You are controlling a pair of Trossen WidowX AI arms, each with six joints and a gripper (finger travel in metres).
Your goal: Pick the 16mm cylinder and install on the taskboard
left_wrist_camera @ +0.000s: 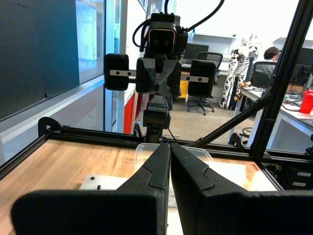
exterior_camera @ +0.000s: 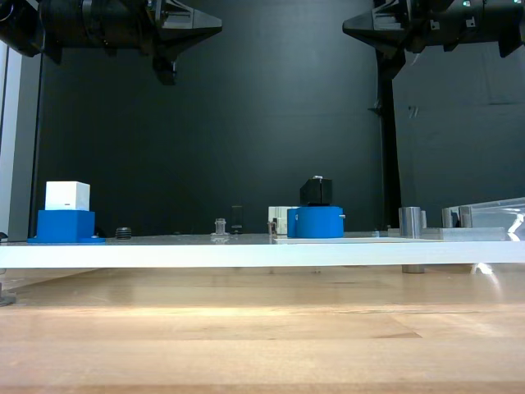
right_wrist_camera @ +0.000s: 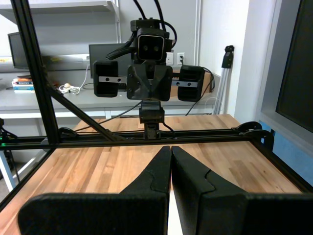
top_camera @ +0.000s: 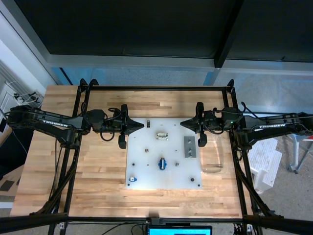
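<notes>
Standing upright, 16mm cylinder on taskboard, centre frame, long axis vertical, just right of blue fitting. Pinched closed, empty: left gripper, right gripper, high over board's far corners. Arms read TROSSEN.

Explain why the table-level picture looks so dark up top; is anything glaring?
Low view: a black backdrop swallows the left gripper and right gripper, both shut and hanging high over the taskboard, whose white edge is brightly lit; the clear tray catches glare. Left wrist view: the far room is washed out.
</notes>
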